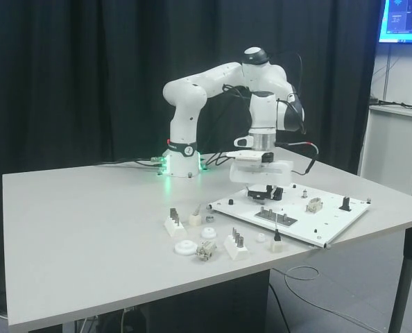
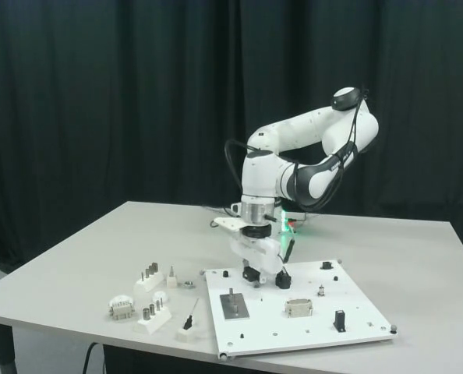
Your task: Place D-SUB.
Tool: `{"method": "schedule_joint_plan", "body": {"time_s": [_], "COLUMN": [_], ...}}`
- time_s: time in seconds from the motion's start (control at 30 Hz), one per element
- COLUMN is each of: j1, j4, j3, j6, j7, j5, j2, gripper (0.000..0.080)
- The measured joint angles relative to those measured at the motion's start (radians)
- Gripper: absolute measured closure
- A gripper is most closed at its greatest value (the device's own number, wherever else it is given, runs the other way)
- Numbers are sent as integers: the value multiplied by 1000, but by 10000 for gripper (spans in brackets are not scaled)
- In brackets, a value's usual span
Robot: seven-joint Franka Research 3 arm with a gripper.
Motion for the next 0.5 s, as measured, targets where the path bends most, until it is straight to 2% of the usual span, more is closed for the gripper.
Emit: {"method": "schedule_joint_plan", "body": {"time_s": [0.5], "j1": [13], "j4": [0], "j3": [-56], "j6": [-19], "j7": [0], "j5": [-34], "j2": [0], "gripper": [230]}}
